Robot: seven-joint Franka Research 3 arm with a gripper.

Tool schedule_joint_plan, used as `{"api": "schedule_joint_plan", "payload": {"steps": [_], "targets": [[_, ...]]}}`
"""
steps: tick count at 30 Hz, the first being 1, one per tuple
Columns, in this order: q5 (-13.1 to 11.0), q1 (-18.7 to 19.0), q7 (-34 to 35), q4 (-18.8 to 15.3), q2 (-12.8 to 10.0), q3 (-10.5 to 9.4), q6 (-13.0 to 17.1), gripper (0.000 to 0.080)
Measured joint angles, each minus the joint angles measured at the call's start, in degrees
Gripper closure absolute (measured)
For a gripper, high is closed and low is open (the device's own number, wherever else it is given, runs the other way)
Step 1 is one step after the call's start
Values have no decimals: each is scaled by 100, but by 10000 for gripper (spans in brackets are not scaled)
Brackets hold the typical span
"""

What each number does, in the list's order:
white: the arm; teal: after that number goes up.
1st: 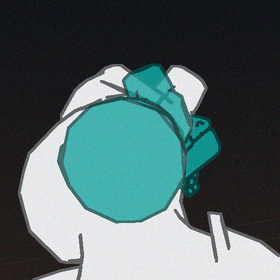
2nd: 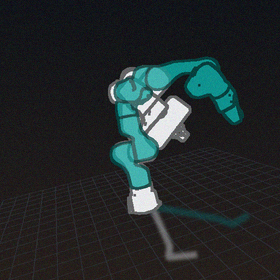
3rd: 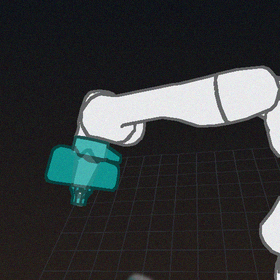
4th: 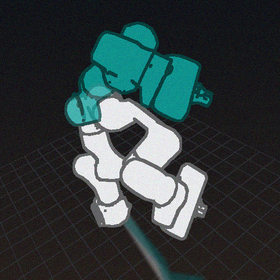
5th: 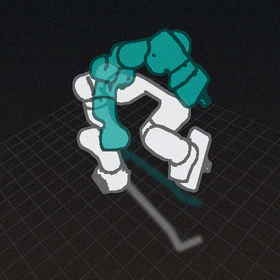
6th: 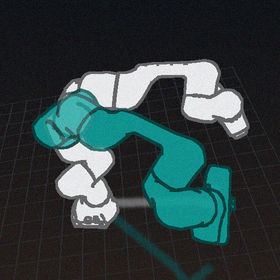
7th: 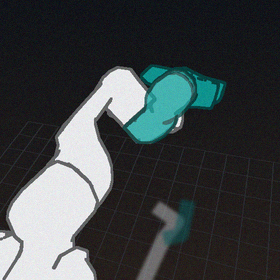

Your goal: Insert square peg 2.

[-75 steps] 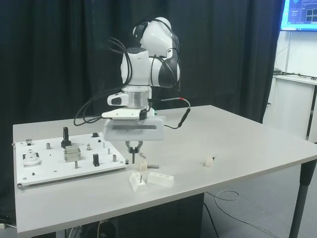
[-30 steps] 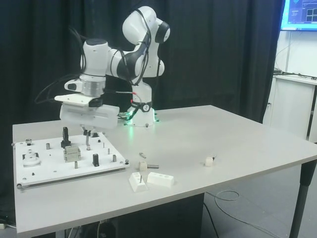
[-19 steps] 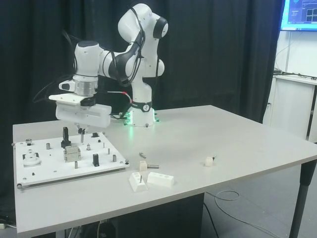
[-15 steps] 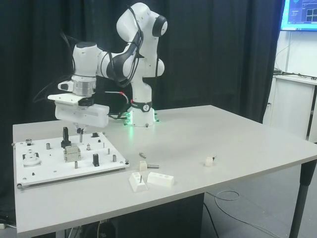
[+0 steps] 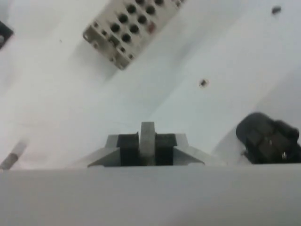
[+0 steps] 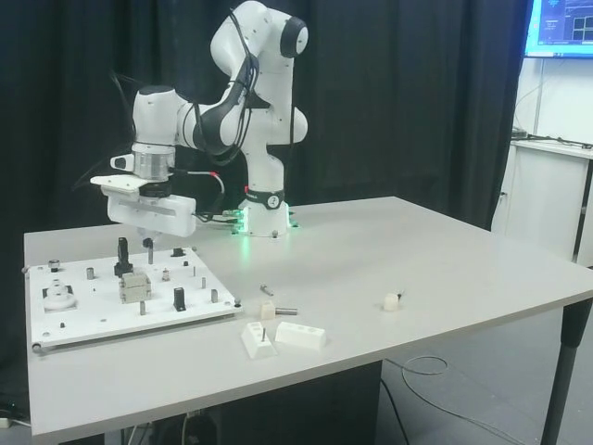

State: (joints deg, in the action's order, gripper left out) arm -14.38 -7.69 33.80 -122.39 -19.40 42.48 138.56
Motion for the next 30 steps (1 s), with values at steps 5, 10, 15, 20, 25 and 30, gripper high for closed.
{"api": "schedule_joint_plan", "payload": {"steps": [5,10,15,20,25,30], "targets": [[0,0,201,-337,244,48,230,736],[1,0,575,-605,432,109,445,736],[2,0,831,-837,557,187,656,736],[2,0,1148,-1042,634,271,832,736],[2,0,1427,-1223,701,315,959,736],[2,0,1571,-1369,736,343,1039,736]]}}
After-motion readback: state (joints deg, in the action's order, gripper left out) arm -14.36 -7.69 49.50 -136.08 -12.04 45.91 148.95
